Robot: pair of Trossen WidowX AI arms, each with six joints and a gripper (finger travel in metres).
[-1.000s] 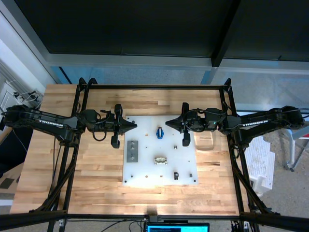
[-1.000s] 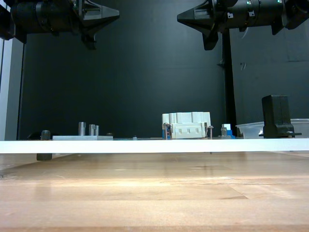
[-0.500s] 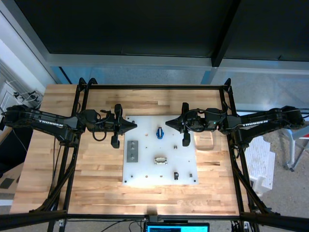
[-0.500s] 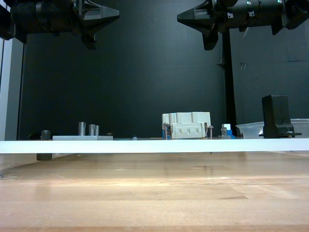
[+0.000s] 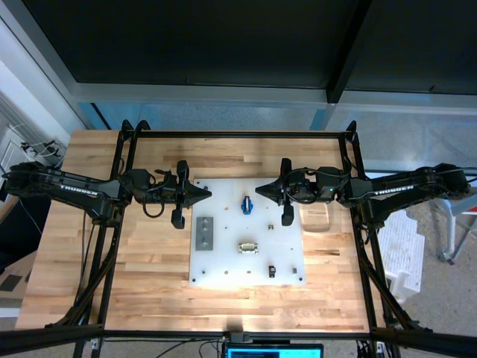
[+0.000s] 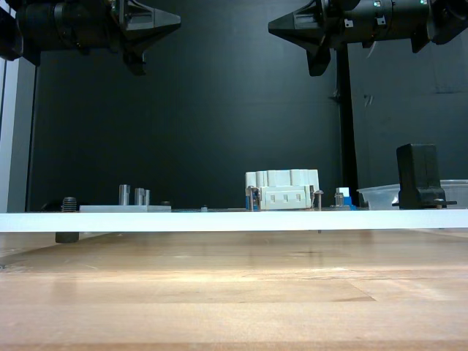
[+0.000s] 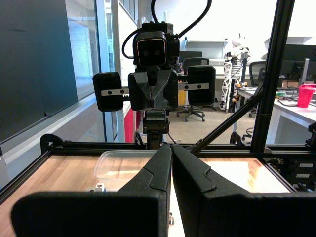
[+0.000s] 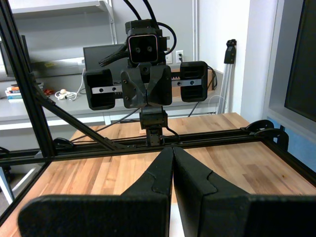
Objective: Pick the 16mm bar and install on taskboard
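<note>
Your left tool (image 5: 208, 192) and right tool (image 5: 258, 191) hang clenched and empty, facing each other high above the taskboard (image 5: 223, 261), which lies flat on the wooden table (image 5: 149, 283); a dark wall (image 6: 219, 110) stands behind.

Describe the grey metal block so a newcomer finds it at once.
On the wooden table lies the white taskboard; the left gripper and right gripper hang shut above its far edge. Near its left edge lies the grey metal block, the only grey slab; its neighbours are far smaller.
</note>
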